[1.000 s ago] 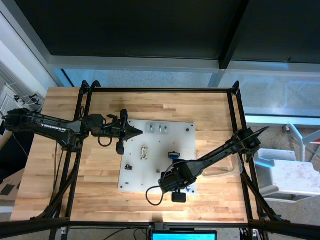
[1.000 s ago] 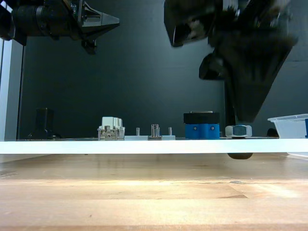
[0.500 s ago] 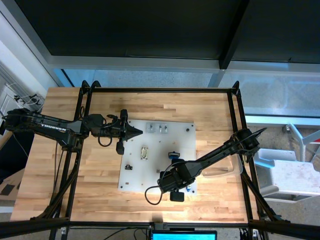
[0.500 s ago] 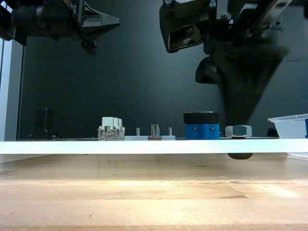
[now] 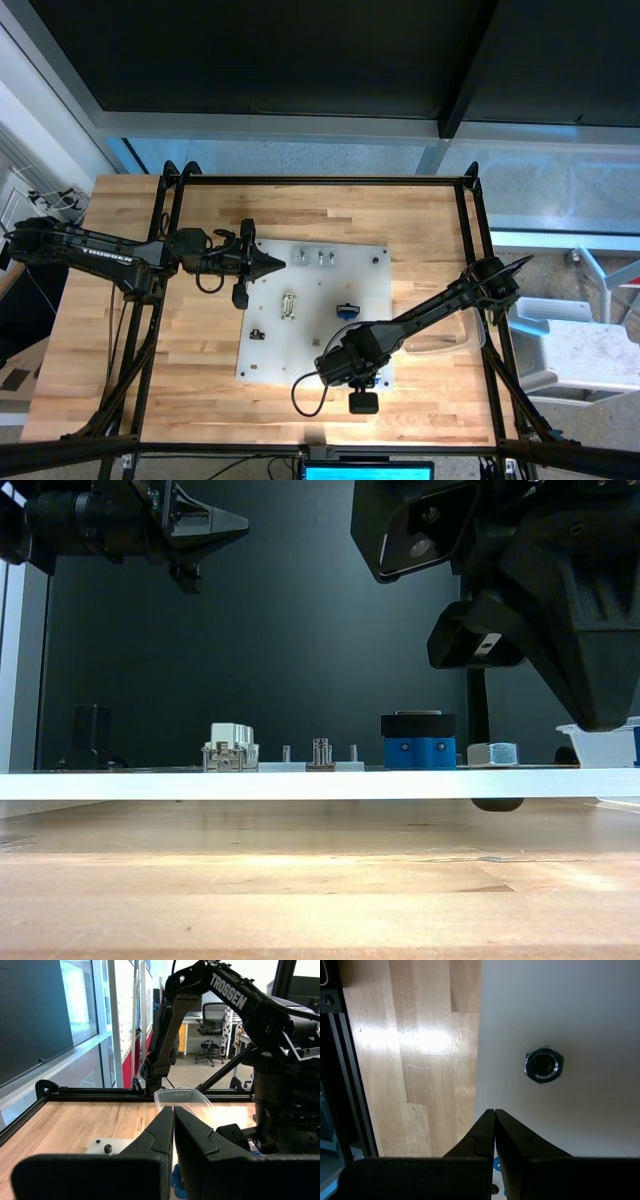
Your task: Pick the M12 fastener and fasten on the M12 threads
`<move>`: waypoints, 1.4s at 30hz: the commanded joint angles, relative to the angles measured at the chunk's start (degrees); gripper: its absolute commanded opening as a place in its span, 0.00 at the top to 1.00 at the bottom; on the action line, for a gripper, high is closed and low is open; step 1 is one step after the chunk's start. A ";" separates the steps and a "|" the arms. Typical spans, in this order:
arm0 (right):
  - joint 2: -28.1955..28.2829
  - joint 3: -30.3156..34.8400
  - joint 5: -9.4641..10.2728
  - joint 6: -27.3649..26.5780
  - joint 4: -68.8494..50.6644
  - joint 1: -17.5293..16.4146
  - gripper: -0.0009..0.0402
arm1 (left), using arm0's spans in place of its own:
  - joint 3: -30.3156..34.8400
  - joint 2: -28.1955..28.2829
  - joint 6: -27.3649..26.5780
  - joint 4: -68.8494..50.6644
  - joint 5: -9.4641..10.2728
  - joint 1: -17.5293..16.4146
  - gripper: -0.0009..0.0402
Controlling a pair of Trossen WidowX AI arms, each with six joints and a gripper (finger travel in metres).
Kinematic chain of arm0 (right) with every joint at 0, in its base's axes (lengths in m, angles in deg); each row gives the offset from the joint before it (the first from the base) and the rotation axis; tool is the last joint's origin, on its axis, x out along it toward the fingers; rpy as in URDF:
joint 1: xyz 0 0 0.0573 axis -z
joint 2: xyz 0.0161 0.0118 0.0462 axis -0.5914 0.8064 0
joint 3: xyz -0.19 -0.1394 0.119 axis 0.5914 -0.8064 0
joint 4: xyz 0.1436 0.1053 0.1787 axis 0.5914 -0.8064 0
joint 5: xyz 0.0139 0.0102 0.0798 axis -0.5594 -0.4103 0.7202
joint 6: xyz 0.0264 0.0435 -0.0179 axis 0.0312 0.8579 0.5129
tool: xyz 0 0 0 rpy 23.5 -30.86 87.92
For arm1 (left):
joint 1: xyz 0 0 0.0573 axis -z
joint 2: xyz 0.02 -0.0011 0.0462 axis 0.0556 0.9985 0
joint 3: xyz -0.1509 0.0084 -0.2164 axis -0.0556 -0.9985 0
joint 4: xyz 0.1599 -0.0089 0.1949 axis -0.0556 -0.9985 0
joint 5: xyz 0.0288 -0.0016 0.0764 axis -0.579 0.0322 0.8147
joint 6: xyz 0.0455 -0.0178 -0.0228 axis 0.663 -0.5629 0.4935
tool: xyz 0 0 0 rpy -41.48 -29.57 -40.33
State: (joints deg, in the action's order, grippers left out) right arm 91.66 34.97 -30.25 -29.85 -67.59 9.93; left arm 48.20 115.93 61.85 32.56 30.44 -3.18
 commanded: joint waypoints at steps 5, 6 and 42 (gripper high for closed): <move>-0.72 0.48 -13.75 1.53 0.11 0.11 0.98 | 0.00 0.00 0.02 0.02 -0.02 0.00 0.98; -0.72 0.46 -14.10 1.49 0.22 0.11 0.98 | 0.00 0.00 0.02 0.00 -0.02 0.00 0.98; -1.05 0.04 -11.69 2.40 -1.86 0.11 0.98 | 0.00 0.00 0.02 0.00 -0.02 0.00 0.98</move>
State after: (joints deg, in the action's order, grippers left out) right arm 90.66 34.97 -39.69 -28.04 -69.49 10.04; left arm 48.20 115.93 61.87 32.56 30.44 -3.18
